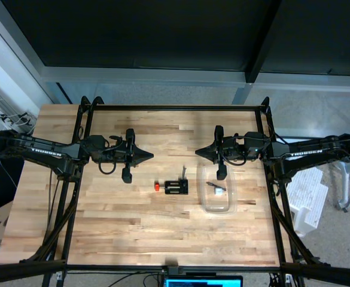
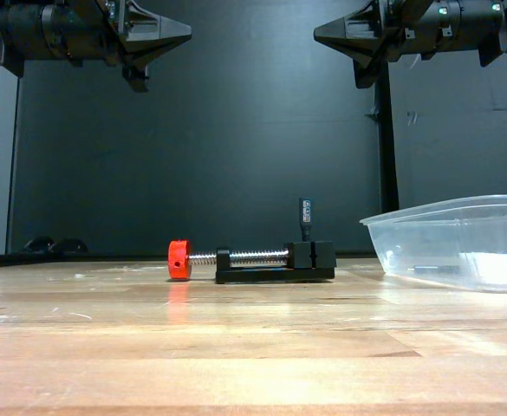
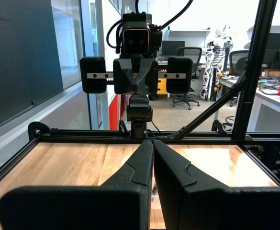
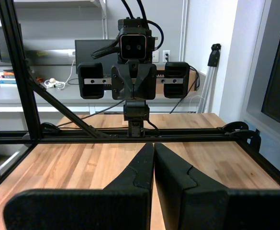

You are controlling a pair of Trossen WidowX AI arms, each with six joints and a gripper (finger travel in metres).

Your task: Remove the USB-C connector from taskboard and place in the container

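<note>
The taskboard (image 1: 176, 187) is a small black fixture with a red knob (image 2: 179, 259), lying mid-table. A thin upright pin (image 2: 305, 217) stands on its right end. Just right of it sits the clear container (image 1: 218, 192). Inside it a tiny dark oblong piece, the USB-C connector (image 1: 211, 185), lies beside a small white piece (image 1: 219, 190). My left gripper (image 1: 152, 156) hangs high over the table left of the taskboard, shut and holding nothing. My right gripper (image 1: 197, 153) hangs high beyond the container, facing the left one, also shut and holding nothing.
A black metal frame (image 1: 175, 108) runs around the wooden table. In each wrist view the other arm (image 3: 136, 72) faces me across the table. A screen (image 1: 202, 281) sits at the near edge.
</note>
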